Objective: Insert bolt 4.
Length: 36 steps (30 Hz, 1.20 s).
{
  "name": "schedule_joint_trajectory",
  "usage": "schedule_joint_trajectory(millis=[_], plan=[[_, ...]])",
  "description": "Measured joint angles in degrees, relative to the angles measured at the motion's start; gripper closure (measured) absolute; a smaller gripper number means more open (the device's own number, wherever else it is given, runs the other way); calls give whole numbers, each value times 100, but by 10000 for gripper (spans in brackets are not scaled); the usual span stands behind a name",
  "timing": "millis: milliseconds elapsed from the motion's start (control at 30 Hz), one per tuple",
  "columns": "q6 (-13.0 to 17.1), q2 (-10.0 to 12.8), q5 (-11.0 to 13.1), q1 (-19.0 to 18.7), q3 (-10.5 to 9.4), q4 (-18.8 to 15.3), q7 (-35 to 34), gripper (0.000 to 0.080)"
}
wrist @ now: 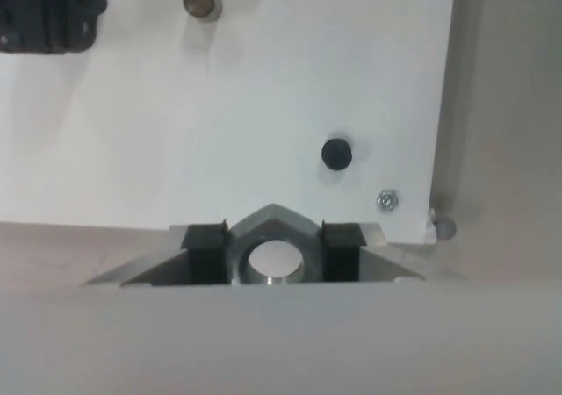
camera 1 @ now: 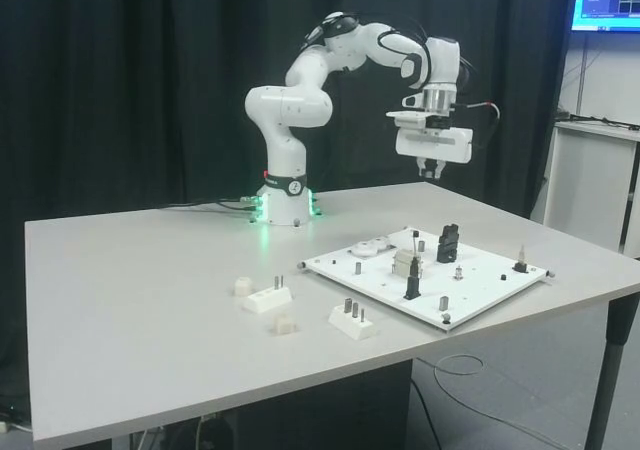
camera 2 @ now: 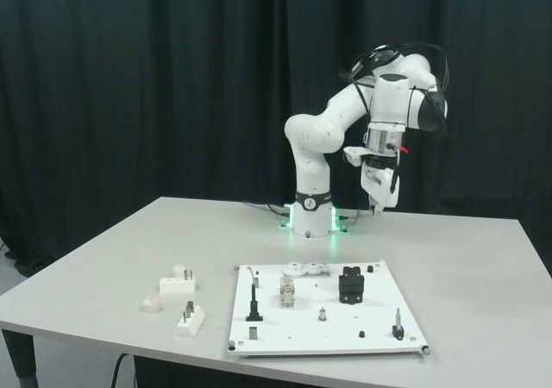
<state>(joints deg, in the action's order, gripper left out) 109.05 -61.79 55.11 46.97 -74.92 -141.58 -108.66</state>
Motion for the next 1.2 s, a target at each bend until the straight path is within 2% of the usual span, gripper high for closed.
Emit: schedule_joint_trajectory(millis=[400,667,1200], plan=[[4,0,404,408,-533,-46,510,578],[4,0,728,536,-825,-98,1558,578],[10,-1,981,607,-1022,-256,4034,578]])
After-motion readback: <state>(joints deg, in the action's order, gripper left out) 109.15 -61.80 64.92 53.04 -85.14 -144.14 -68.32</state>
